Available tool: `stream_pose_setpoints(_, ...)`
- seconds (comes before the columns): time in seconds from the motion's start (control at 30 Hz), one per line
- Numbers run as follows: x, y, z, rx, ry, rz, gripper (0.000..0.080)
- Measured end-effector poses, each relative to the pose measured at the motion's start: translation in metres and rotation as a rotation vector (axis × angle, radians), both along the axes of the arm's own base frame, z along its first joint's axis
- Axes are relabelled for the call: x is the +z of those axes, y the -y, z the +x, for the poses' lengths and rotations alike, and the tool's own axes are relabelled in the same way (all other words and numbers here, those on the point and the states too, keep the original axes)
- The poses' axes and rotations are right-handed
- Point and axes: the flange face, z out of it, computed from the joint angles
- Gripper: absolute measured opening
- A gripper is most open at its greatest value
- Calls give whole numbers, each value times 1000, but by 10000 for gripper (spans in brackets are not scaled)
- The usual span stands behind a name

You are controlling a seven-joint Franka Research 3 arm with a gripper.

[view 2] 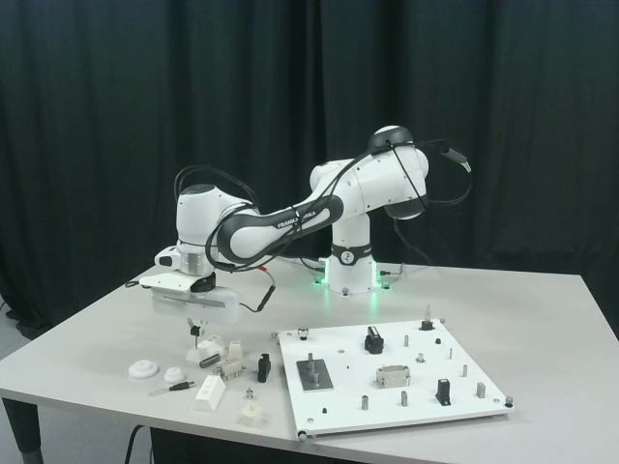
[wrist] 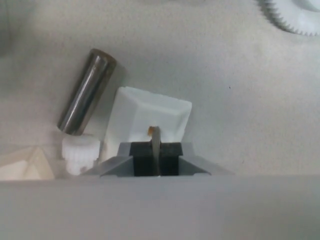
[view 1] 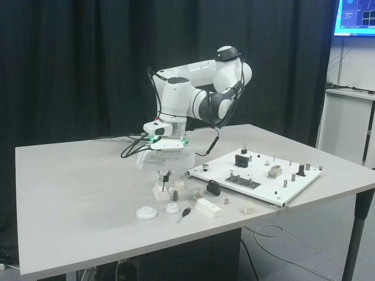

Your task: Place square peg 1.

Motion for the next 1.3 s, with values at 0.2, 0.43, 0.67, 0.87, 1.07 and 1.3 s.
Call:
stream_pose_setpoints(0.2,0,1,-1,-3,-1,0,25)
stream_pose_setpoints(0.43,-1,0,-1,-2,-3,4,25)
stream_pose_setpoints(0.67,-2,-3,0,-1,-6,12,25)
stream_pose_setpoints(0.87,-4,-4,0,-3,-7,14,25)
stream_pose_setpoints(1.07,-5,-4,0,-8,-8,16,25)
stream_pose_setpoints(1.3,-5,-2,0,-18,-1,4,25)
